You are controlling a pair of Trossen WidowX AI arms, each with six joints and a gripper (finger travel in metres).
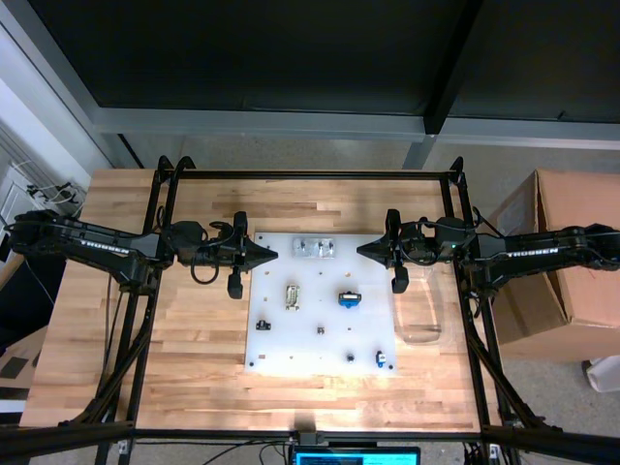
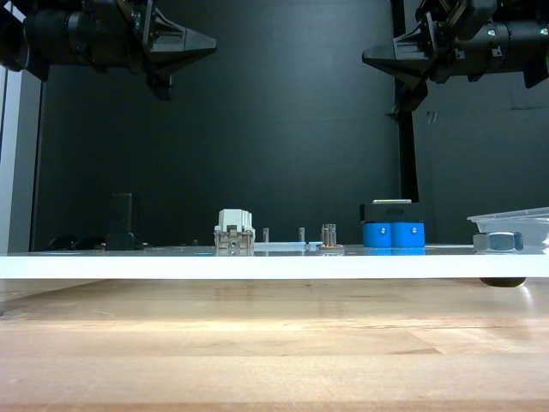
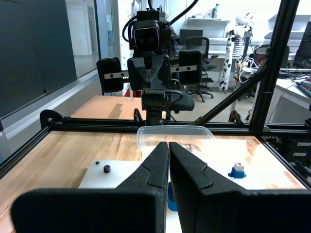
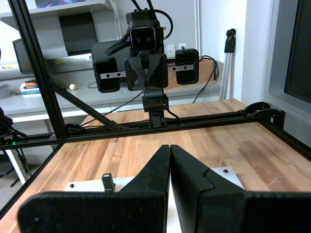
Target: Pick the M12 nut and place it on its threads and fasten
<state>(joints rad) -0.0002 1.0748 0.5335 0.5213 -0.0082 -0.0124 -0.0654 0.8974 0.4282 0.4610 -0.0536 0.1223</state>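
1. Table (image 1: pixel 194 387): wooden top inside a black frame. A cardboard box (image 1: pixel 572 262) stands off its 3 o'clock side.

2. Arms: the left arm (image 1: pixel 87 245) reaches in from 9 o'clock and the right arm (image 1: pixel 542 247) from 3 o'clock. Both are level and high above the table.

3. White board (image 1: pixel 281 339): lies flat at the table's centre.

4. Clear tray (image 1: pixel 418 339): sits on the table just beside the board's 3 o'clock edge.

5. Left gripper (image 1: pixel 271 255): hangs over the board's 10 o'clock corner, pointing toward 3 o'clock. Its fingers (image 3: pixel 155 170) are closed to a thin slit with nothing between them.

6. Right gripper (image 1: pixel 363 250): hangs over the board's 1 o'clock edge, pointing toward 9 o'clock and tip to tip with the left, well apart. Its fingers (image 4: pixel 158 170) are likewise brought together and hold nothing.

7. Blue part (image 1: pixel 349 299): stands on the board, slightly toward 3 o'clock from centre.

8. M12 nut (image 2: pixel 498 242): a silver hex nut on its stud (image 1: pixel 351 357), at about 5 o'clock on the board near the near edge. In the low view it sits down at board level, covering the ribs, with the tray behind it. In the high view the stud's place lies on the board, apart from the tray. Neither gripper is near it.
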